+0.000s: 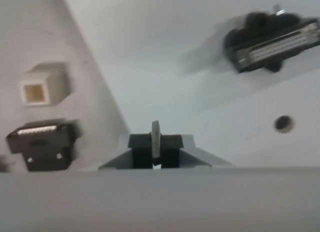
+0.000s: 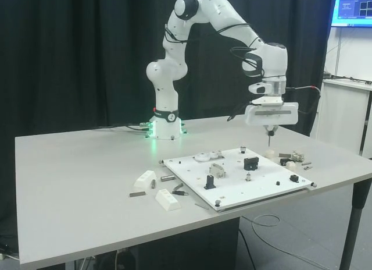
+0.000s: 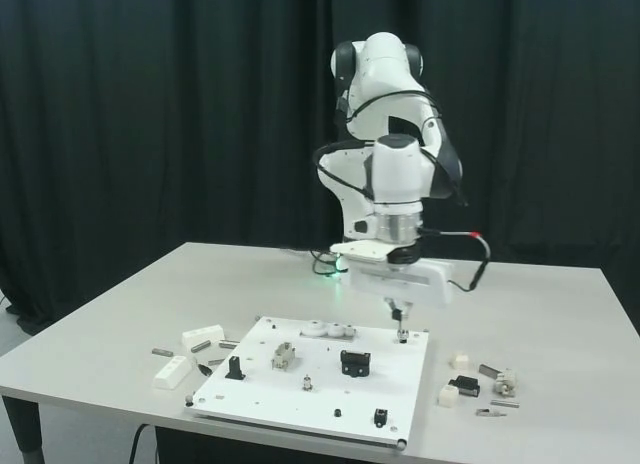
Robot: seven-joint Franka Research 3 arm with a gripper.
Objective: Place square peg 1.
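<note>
Black fingers (image 1: 141, 151) of the gripper (image 1: 155, 152) pinch a thin grey peg (image 1: 155, 138), held upright between them. Gripper and peg hang above the white board (image 2: 232, 183) near its far right corner. On the grey table (image 2: 75, 165), at about three o'clock from the board, lie a white block (image 1: 42, 85) and a black connector (image 1: 42, 143).

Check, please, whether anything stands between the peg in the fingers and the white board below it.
Nothing visible does. The peg hangs clamped in the gripper over the white board, with open air beneath. The black connector on the board sits off to one side. Its target hole cannot be identified.
</note>
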